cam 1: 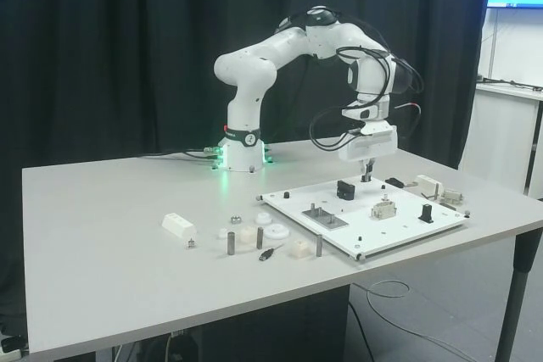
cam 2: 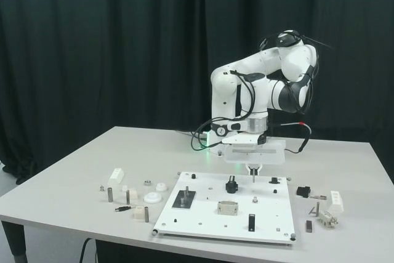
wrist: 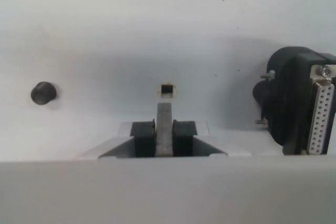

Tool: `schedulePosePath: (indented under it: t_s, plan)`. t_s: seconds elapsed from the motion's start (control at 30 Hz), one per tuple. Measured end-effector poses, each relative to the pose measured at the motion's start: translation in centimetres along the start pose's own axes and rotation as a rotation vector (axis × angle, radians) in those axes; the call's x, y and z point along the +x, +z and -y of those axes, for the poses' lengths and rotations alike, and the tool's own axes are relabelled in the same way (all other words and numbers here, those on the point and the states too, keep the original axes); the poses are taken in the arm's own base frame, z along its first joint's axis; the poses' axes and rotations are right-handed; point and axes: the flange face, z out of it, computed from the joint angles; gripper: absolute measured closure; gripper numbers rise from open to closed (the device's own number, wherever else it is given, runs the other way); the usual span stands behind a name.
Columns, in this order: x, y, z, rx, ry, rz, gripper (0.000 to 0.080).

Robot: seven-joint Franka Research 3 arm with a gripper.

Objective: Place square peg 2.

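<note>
My gripper point(wrist: 164, 136) is shut on a slim grey square peg point(wrist: 164, 127), held upright between the black pads point(wrist: 143, 137). Just beyond the peg's tip a small square hole point(wrist: 167, 90) opens in the white board point(wrist: 105, 40). In the room views the gripper point(cam 1: 366, 164) point(cam 2: 253, 169) hangs low over the far side of the white board point(cam 1: 399, 239) point(cam 2: 203, 223), and the peg point(cam 2: 253, 177) points down, its tip a little above the surface. I cannot tell whether the tip is exactly in line with the hole.
A black housing with a multi-pin connector point(wrist: 296, 108) stands on the board close to the hole, and a black round knob point(wrist: 43, 93) on the other side. Loose pegs and white parts point(cam 1: 254, 239) lie beside the board; more connectors point(cam 2: 332, 204) lie past its opposite edge.
</note>
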Motion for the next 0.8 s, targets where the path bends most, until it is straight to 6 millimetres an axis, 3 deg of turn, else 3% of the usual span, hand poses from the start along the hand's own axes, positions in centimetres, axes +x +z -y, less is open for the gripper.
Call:
schedulePosePath:
  t_s: [0.8]
  plan:
    - [0.07, -0.64, 0.49, 0.012, -0.007, -0.012, 0.0738]
